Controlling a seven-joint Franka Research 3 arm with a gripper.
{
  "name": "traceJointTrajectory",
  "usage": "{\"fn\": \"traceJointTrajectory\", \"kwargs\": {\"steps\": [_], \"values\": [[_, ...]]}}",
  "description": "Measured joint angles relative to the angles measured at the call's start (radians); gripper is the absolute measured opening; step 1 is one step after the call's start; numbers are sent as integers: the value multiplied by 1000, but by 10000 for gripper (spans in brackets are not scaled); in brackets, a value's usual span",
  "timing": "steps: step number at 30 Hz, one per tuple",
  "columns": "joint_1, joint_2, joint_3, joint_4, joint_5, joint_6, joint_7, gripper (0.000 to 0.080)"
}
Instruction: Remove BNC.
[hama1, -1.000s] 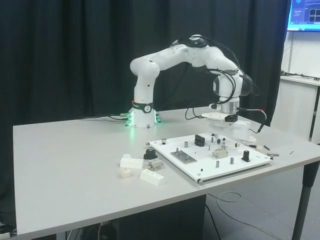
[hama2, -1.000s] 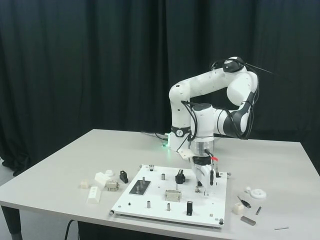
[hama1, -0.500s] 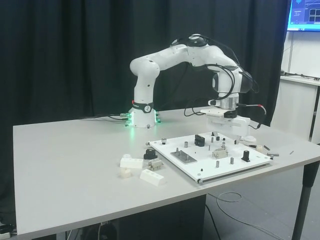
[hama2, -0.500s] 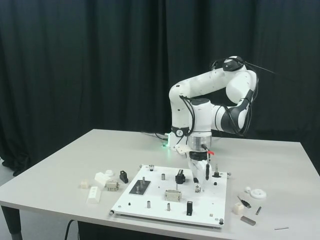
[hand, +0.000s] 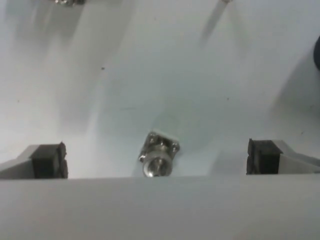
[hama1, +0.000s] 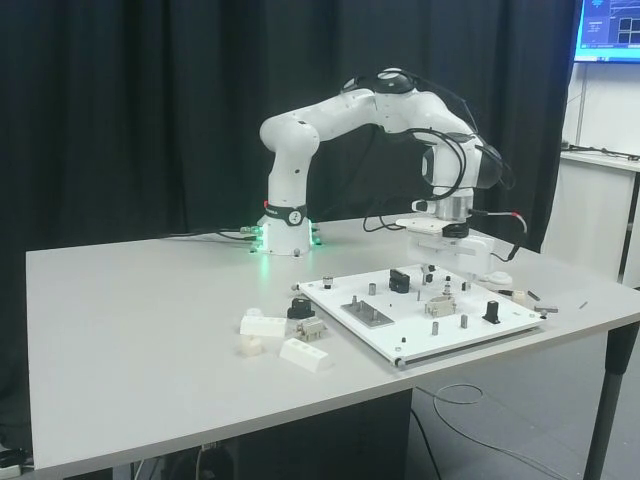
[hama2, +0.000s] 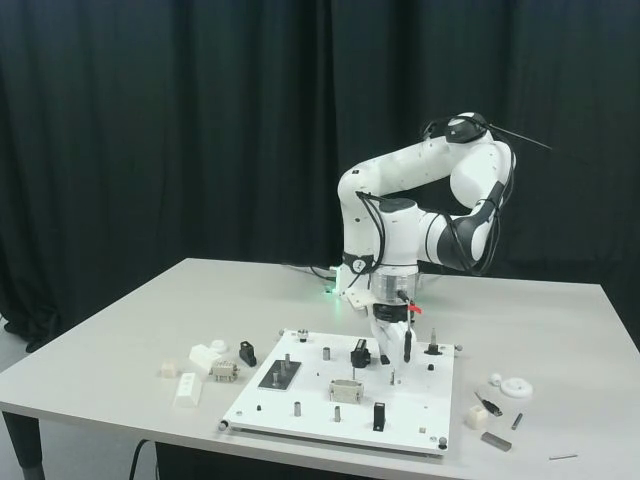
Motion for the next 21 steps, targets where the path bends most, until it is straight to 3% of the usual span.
{"fn": "traceJointTrajectory", "kwargs": {"steps": [21], "values": [[-1,9,8,-7,0,-2,-38,800]]}}
